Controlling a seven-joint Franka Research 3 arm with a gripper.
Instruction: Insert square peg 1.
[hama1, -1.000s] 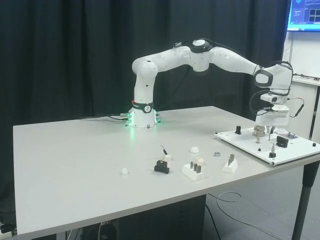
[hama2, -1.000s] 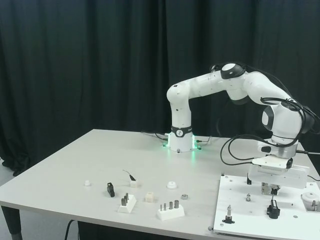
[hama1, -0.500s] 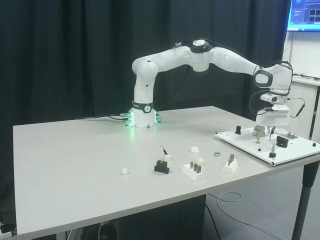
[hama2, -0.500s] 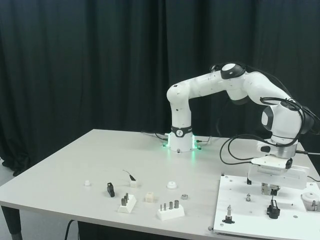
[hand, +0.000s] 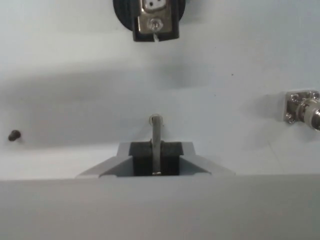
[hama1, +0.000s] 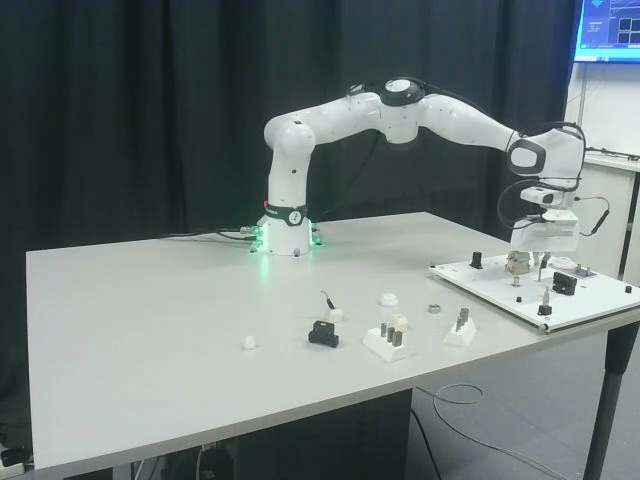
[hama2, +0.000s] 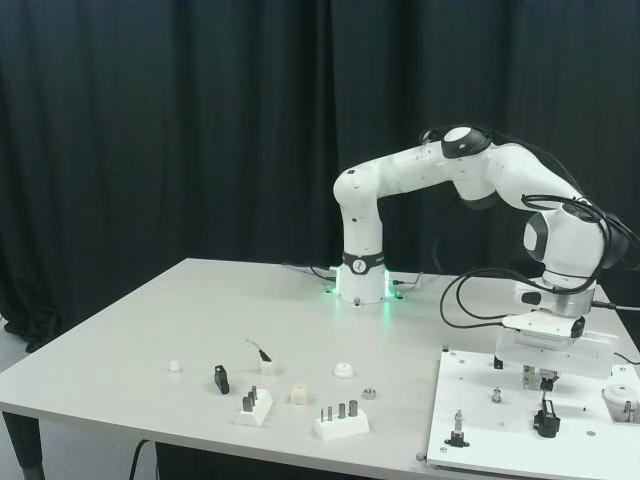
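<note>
The end effector (hand: 156, 167) is closed on the square peg (hand: 156, 145), a thin grey bar held upright between its black fingers (hand: 141, 159), with the far tip touching the white board (hama1: 590, 300). A black connector block (hand: 149, 19) sits at twelve o'clock from the peg. The board rests on the grey tabletop (hama1: 150, 310), against black curtains (hama2: 180, 130).

- Your arm (hama1: 400, 115) is a white Franka with smooth, rounded link shells.
- Look at its base (hama2: 363, 287): a green glow rings the foot where it is bolted to the grey table (hama1: 150, 310).
- You'll see a black band with small markings on the lower column (hama1: 284, 212).
- Black cables (hama2: 470, 290) loop from the wrist.
- A flat white block, the wrist camera mount (hama2: 555, 350), sits above the gripper (hama2: 541, 378).
</note>
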